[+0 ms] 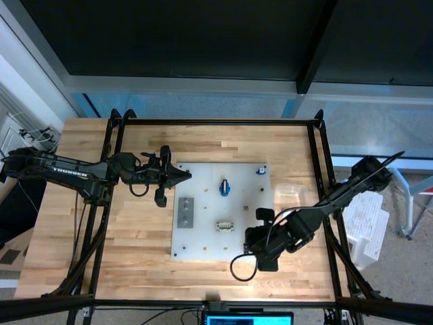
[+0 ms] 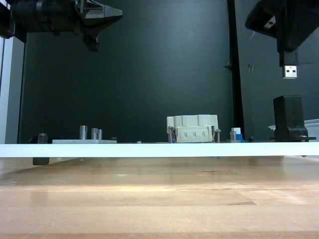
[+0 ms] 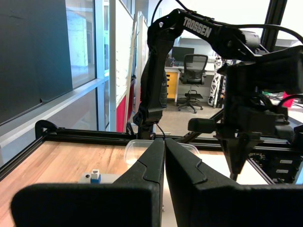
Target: Pick the USB connector and install on taskboard
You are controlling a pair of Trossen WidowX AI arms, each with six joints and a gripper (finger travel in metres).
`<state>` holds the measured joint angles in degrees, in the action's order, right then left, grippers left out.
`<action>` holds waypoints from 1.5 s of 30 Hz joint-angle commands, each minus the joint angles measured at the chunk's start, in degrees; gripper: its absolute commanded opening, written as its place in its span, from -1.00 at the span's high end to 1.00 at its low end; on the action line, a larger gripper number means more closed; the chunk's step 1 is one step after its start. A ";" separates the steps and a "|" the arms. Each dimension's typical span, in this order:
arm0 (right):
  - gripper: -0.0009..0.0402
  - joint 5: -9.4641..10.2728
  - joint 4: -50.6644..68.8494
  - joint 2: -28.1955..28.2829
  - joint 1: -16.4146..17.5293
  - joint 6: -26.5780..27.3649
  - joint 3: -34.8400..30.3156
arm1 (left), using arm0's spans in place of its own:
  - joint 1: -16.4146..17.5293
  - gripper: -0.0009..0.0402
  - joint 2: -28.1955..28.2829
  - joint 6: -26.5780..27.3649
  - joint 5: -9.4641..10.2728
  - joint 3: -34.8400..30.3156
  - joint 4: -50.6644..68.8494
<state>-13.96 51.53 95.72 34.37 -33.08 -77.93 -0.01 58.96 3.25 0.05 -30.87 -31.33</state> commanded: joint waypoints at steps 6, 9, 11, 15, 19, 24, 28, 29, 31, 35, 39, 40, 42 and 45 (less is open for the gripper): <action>0.96 0.24 -0.33 3.45 -0.13 -0.07 -2.56 | 0.02 0.96 0.02 -0.02 -0.02 -0.02 -0.02; 0.96 0.42 -0.81 4.26 -0.15 -0.13 -2.78 | 0.02 0.96 0.02 -0.02 -0.02 -0.02 -0.02; 0.96 0.48 -0.87 4.68 -0.15 -0.48 -2.78 | 0.00 0.96 0.02 -0.02 -0.02 -0.02 -0.02; 0.96 0.46 -1.09 5.03 -0.15 -0.48 -2.75 | 0.00 0.96 0.02 -0.02 -0.02 0.00 -0.04; 0.96 0.35 -1.09 5.01 -0.20 0.04 -2.56 | 0.00 0.96 0.02 -0.02 0.00 0.00 -0.02; 0.96 0.22 -1.09 5.01 -0.22 0.04 -2.34 | 0.00 0.96 0.00 -0.02 -0.02 0.00 -0.02; 0.96 0.24 -1.09 5.01 -0.22 0.04 -2.21 | 0.00 0.96 0.02 -0.02 -0.02 -0.02 -0.04; 0.96 0.35 -1.11 5.01 -0.24 0.04 -2.14 | 0.00 0.96 0.02 -0.02 -0.02 0.00 -0.02; 0.96 0.48 -1.14 5.01 -0.22 0.02 -2.12 | 0.00 0.96 0.02 -0.02 0.00 0.00 -0.02; 0.96 0.50 -1.22 5.01 -0.22 0.02 -2.12 | 0.00 0.96 0.02 -0.02 -0.02 -0.02 -0.02; 0.96 0.57 -1.27 5.01 -0.22 0.02 -2.12 | 0.00 0.96 0.02 -0.02 -0.02 -0.02 -0.02; 0.96 0.59 -1.27 5.01 -0.22 0.02 -2.12 | 0.00 0.96 0.02 -0.02 -0.02 0.00 -0.02; 0.96 0.57 -1.27 5.01 -0.24 0.02 -2.12 | 0.00 0.96 0.02 -0.02 -0.02 0.00 -0.02; 0.96 0.61 -1.27 5.01 -0.22 0.04 -2.12 | 0.00 0.96 0.02 -0.02 -0.02 0.00 -0.02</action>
<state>-13.32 50.28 100.73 34.13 -33.04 -80.07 -0.01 58.96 3.25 0.05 -30.87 -31.35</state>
